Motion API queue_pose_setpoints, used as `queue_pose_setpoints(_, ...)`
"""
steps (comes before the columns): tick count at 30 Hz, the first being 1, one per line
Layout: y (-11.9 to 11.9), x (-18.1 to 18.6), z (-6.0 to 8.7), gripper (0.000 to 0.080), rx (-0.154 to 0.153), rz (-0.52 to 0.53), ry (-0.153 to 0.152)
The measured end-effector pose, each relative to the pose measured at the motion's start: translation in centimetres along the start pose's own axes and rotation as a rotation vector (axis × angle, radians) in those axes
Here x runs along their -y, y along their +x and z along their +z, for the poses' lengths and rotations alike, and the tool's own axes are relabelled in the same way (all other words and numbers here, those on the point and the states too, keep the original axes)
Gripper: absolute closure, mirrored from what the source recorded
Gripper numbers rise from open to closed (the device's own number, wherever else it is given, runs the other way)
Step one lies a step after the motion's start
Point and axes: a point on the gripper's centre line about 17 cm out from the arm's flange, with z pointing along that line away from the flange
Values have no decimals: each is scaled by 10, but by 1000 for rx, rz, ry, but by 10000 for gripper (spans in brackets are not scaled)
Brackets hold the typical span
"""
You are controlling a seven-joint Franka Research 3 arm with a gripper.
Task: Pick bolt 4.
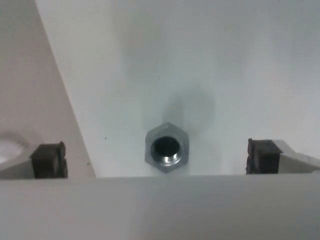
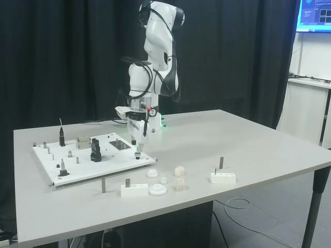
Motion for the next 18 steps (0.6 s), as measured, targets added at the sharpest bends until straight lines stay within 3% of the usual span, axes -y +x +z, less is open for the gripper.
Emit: queue_pose_setpoints(18, -1, -3, 18, 3, -33, -4, -10)
